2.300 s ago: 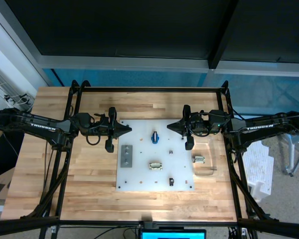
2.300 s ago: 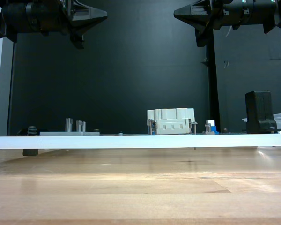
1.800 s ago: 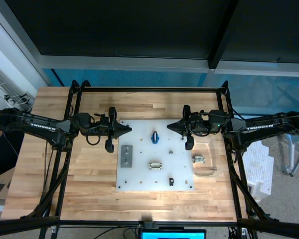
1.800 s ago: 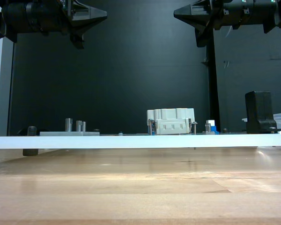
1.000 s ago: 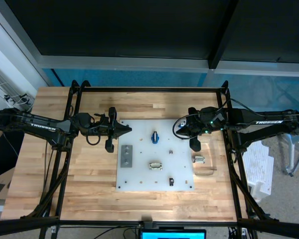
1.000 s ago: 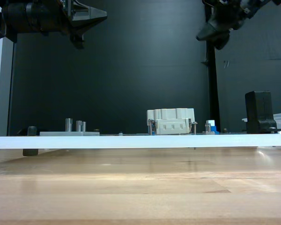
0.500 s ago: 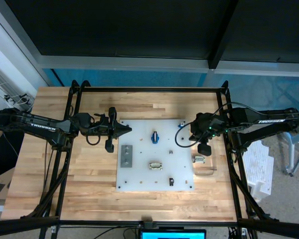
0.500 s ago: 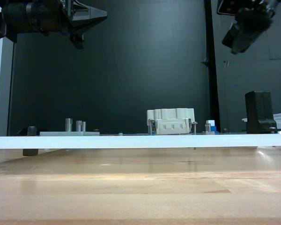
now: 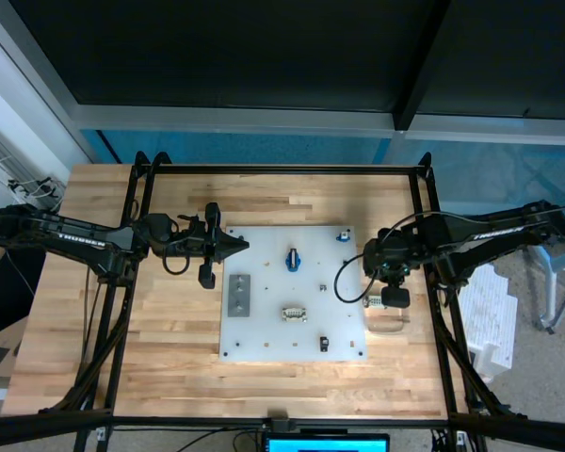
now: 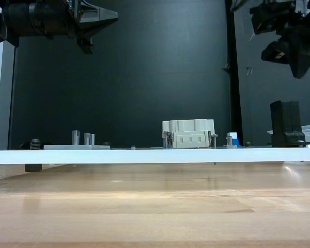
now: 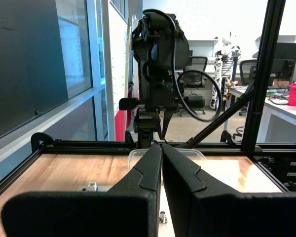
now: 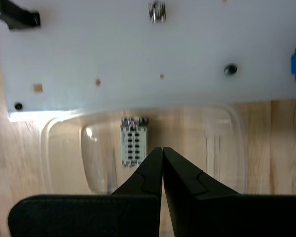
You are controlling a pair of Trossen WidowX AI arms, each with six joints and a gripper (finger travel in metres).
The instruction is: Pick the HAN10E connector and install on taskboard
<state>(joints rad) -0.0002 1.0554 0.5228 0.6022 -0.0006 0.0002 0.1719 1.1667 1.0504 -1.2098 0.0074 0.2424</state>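
The HAN10E connector (image 12: 134,142) is a small beige block with rows of pins, lying in a clear tray (image 12: 222,148) just off the edge of the white taskboard (image 12: 113,49). In the high view the connector (image 9: 371,301) peeks out beside my right gripper (image 9: 386,287), which hangs over the tray and points down. That right gripper (image 12: 162,149) is shut and empty, its tips close beside the connector and above it. My left gripper (image 9: 235,243) is shut, empty and held high over the taskboard's (image 9: 264,245) far left corner; its fingers (image 11: 153,163) meet.
On the taskboard stand a grey metal block (image 9: 238,295), a blue part (image 9: 293,257), a small black part (image 9: 324,343) and a beige socket block (image 9: 295,314). The clear tray (image 9: 395,325) lies at the board's right edge. A black frame rings the table.
My right arm swung away from the board's far right part, toward the near right, and tilted down over the tray. The left arm has not moved.
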